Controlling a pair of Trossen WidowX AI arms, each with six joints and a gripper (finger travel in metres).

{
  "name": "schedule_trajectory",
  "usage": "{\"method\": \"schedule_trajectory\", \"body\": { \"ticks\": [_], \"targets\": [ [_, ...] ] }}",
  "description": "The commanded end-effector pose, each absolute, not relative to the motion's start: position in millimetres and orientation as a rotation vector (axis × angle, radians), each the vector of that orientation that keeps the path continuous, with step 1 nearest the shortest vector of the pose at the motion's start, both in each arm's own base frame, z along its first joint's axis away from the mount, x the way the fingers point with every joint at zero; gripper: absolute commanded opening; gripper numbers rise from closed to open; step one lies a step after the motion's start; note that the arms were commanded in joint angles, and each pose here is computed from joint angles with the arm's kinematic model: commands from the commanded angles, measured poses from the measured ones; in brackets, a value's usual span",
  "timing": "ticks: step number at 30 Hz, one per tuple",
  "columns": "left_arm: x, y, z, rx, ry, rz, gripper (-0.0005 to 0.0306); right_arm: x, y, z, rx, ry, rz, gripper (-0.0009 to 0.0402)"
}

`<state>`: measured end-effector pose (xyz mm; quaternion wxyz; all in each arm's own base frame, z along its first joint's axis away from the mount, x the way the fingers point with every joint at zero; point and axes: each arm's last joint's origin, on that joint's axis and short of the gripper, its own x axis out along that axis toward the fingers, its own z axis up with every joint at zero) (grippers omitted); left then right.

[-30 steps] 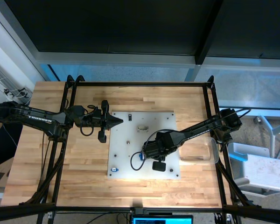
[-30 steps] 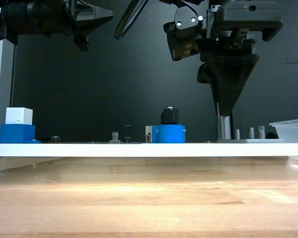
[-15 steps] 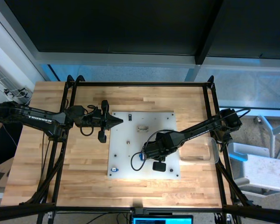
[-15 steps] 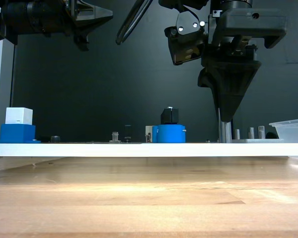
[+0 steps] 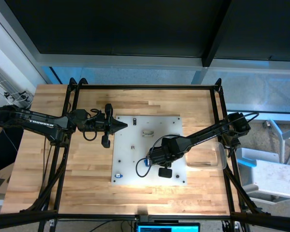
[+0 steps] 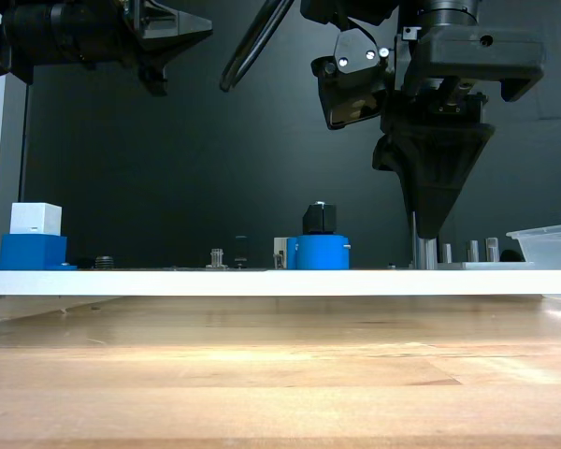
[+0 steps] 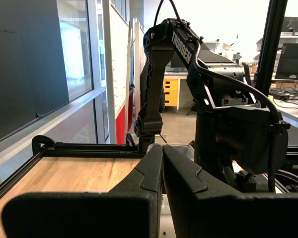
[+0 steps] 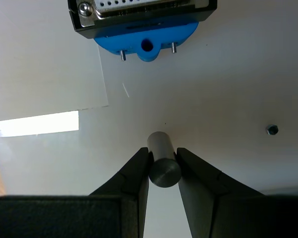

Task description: Pick the 16mm cylinder and place it in the taskboard

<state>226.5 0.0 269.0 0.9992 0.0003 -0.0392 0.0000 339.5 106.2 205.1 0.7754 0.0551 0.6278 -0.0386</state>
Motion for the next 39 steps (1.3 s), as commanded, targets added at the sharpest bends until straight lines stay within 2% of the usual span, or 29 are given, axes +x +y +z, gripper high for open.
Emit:
{"method": "schedule_trajectory", "body": {
  "ticks": [1,31,35,39],
  "targets": [
    [226.5,0.0,269.0,0.001,-0.078,0.0,0.0,339.4,106.3,203.5,0.12,1.355,-0.084,0.0016],
    [226.5,0.0,269.0,0.001,-0.078,0.0,0.0,337.4,105.7,190.4,0.125,1.339,-0.079,0.0017],
    [226.5,0.0,269.0,0.001,-0.078,0.0,0.0,337.4,105.7,190.3,0.125,1.339,-0.079,0.0034],
    [226.5,0.0,269.0,0.001,-0.078,0.0,0.0,337.5,105.6,190.3,0.126,1.338,-0.079,0.0071]
  ]
}}
